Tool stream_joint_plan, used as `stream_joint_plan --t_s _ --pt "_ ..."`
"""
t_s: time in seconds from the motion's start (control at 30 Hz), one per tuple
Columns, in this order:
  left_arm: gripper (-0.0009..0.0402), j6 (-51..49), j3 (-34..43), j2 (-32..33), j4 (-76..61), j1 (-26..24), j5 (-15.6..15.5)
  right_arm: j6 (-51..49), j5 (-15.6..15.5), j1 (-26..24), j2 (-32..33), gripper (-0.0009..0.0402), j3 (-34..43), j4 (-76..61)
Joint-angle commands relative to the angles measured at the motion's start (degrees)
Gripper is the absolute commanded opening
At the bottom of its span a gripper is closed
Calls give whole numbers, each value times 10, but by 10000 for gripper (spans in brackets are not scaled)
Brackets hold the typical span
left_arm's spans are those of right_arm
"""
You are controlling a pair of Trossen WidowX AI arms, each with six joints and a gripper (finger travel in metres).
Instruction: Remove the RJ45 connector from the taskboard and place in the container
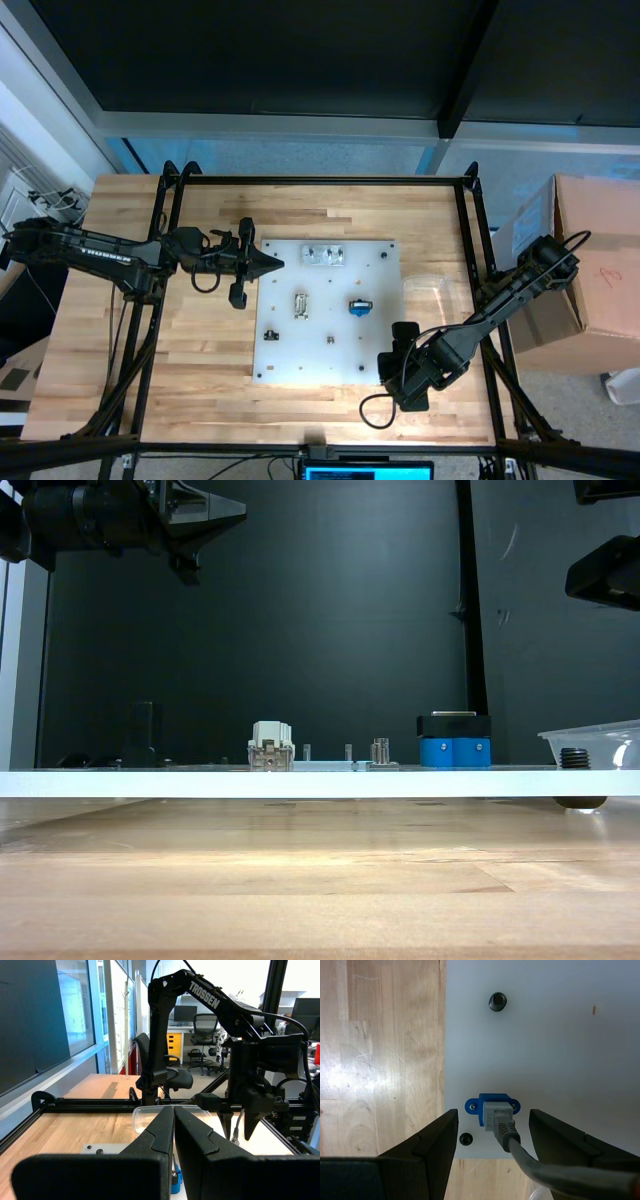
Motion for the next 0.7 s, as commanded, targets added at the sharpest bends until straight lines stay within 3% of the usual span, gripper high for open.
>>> stream_joint_plan --t_s 0.03,0.7 --pt "0 0 0 0 0 0 0 0 1 0 -2 196 -2 0" --pt "0 0 0 0 0 0 0 1 0 0 -6 58 -9 5"
